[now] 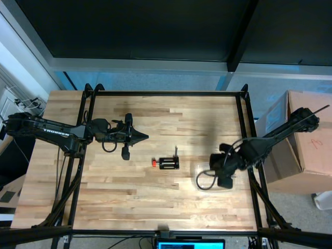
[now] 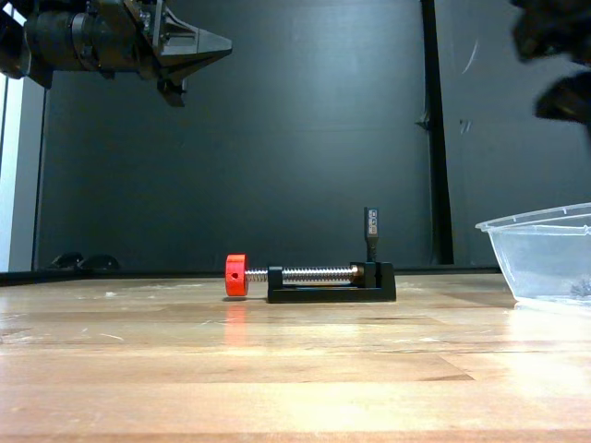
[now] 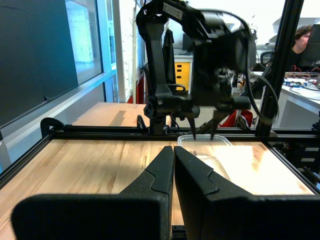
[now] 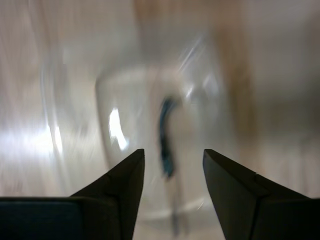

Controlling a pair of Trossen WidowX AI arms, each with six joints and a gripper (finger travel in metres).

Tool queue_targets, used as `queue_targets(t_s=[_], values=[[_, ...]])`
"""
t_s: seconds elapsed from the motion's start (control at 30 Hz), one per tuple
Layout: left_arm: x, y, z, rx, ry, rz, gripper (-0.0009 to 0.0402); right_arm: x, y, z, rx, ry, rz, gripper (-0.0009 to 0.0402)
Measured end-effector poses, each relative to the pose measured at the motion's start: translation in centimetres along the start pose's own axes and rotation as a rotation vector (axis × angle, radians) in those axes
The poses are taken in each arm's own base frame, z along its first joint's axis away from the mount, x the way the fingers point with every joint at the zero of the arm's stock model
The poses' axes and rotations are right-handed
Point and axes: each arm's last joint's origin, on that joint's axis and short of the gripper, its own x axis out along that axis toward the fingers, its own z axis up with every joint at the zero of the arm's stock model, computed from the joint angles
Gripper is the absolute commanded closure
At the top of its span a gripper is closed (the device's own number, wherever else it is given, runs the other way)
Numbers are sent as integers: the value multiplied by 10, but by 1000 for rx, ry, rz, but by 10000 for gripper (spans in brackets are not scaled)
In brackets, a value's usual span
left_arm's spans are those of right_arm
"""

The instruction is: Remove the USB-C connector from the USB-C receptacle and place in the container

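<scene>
Left gripper hangs high over the wooden table, its black wedge-shaped fingers pressed together on nothing. At mid-table sits a small black clamp with a red knob and a shiny threaded screw. The USB-C receptacle stands upright in the clamp. Further right is the clear plastic container. A dark, blurred strip, apparently the USB-C connector, lies free inside it. The right gripper hovers above, its fingers spread.
</scene>
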Motion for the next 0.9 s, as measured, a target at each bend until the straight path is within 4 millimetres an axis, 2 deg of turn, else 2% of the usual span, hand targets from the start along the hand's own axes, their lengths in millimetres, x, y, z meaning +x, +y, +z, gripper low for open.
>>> queue_targets(t_s=[0.1,0.27,0.4,0.67,0.9], values=[[0,0,0,0,0,0,393,-13,-14,13,15,-104,-35,290],[0,0,0,0,0,0,393,-31,-36,41,27,-341,12,339],[0,0,0,0,0,0,393,-41,-46,56,-10,-499,16,395],[0,0,0,0,1,0,393,-45,-61,81,-94,-774,63,394],[0,0,0,0,0,0,393,-36,-80,90,-90,-974,130,394]])
